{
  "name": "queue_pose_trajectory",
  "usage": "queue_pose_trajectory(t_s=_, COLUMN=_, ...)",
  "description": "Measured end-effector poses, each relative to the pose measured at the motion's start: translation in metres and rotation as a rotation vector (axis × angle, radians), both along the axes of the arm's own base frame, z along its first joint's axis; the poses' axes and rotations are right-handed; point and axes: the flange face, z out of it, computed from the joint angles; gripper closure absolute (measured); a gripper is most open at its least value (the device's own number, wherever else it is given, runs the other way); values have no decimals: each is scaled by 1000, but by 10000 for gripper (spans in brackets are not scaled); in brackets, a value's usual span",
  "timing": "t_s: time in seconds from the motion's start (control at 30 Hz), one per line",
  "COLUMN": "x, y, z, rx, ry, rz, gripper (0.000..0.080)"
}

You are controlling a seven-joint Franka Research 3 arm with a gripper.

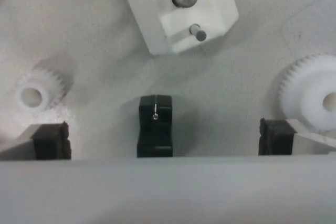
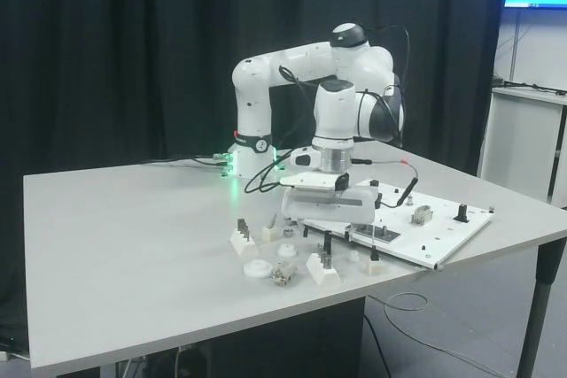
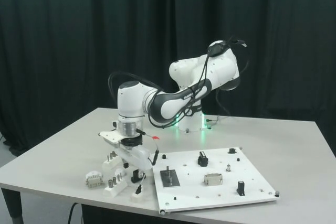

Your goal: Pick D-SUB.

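Just a small grey D-SUB (image 2: pixel 282 275).

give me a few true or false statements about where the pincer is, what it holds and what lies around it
1. The pincer is open and holds nothing. True.
2. A small black block lies on the grey table between the two fingers. True.
3. Two white gears lie on the table, one beside each finger. True.
4. The white base carries no pegs. False: two metal pegs stand up from it.
5. The arm hangs over the middle of the white board. False: it hangs over the loose parts beside the board.
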Motion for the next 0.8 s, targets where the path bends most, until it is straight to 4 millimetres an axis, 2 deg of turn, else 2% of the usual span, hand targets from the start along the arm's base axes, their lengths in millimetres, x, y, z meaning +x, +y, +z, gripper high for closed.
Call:
queue_pose_trajectory(t_s=0.6, x=-5, y=-3, z=-13, rx=11, ry=18, rz=-10, gripper=3)
queue_pose_trajectory(t_s=0.63, x=-5, y=-3, z=-13, rx=11, ry=18, rz=-9, gripper=90)
queue_pose_trajectory(t_s=0.8, x=-5, y=-3, z=-14, rx=10, ry=18, rz=8, gripper=90)
